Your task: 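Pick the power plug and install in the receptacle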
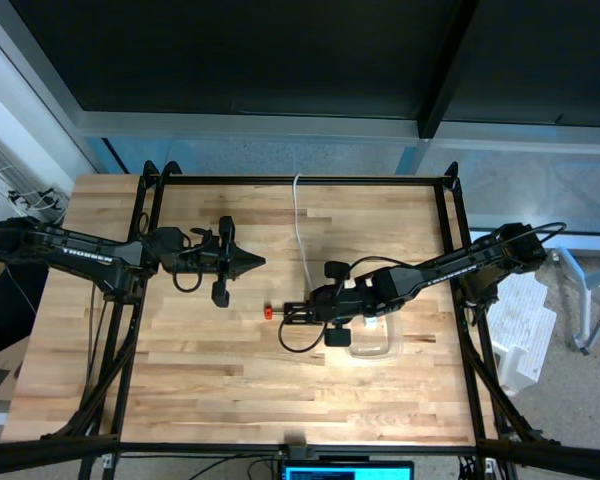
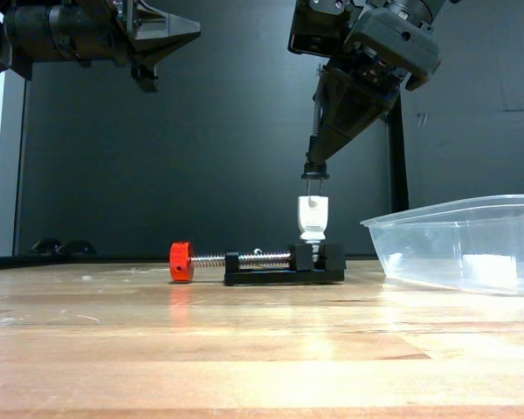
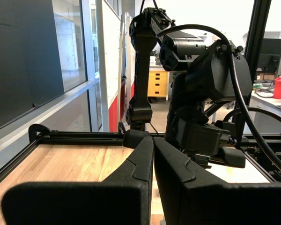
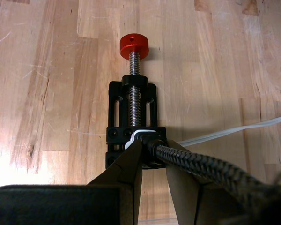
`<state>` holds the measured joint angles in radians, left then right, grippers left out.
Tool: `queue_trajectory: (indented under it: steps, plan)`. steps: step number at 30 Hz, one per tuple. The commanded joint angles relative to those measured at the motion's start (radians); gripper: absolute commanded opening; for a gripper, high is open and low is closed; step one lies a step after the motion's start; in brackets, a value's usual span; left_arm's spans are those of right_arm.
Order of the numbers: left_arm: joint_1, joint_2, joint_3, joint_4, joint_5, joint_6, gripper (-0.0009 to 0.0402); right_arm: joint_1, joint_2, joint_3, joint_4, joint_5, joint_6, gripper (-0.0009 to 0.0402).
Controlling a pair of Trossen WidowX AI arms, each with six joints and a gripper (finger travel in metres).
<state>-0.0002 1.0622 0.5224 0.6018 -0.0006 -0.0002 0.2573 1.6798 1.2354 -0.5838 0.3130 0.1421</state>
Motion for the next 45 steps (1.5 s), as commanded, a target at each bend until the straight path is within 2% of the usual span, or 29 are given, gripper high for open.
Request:
queue_trajectory:
  steps: [1,45]
  plan:
    - [0.000,0.000,0.000,0.000,0.000,0.000,0.0000,0.000,0.000,-0.003,0.001,0.001,0.000,0.0000]
    - [0.000,0.000,0.000,0.000,0.000,0.000,0.0000,0.000,0.013,-0.042,0.053,-0.001,-0.003,0.0000]
